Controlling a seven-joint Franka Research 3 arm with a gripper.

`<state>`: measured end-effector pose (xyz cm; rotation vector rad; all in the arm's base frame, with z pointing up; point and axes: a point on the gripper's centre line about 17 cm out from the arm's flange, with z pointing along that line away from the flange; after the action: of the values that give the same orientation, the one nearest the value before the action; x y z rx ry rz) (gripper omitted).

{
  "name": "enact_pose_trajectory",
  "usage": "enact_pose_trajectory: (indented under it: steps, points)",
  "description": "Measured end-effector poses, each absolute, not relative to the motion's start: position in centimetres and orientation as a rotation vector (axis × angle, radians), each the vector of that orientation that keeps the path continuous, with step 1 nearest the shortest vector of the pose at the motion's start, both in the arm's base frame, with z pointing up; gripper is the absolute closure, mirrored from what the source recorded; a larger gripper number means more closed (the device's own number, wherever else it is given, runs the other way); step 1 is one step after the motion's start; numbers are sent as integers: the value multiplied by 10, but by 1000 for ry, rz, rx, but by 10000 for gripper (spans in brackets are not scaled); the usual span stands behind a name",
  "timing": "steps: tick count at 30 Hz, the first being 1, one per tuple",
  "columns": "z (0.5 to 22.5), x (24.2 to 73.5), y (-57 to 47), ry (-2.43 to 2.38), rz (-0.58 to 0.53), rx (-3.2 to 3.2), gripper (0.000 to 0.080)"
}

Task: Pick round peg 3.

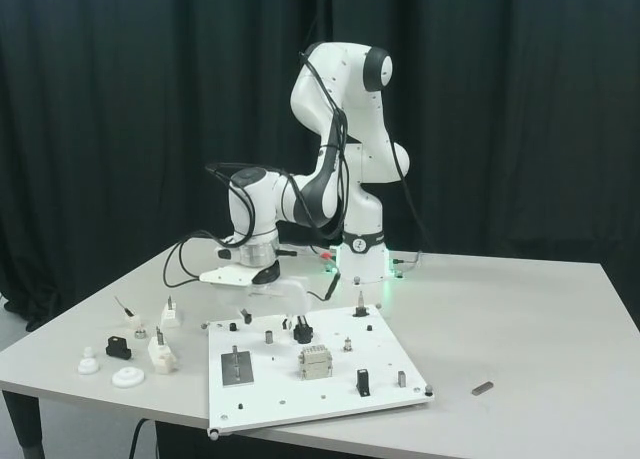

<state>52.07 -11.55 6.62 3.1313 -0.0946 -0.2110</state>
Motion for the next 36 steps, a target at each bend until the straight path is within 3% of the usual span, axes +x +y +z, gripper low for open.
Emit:
enact_pose_trajectory:
  steps: [36]
  points:
    - [86,531,-130,71,-175,3074,3]
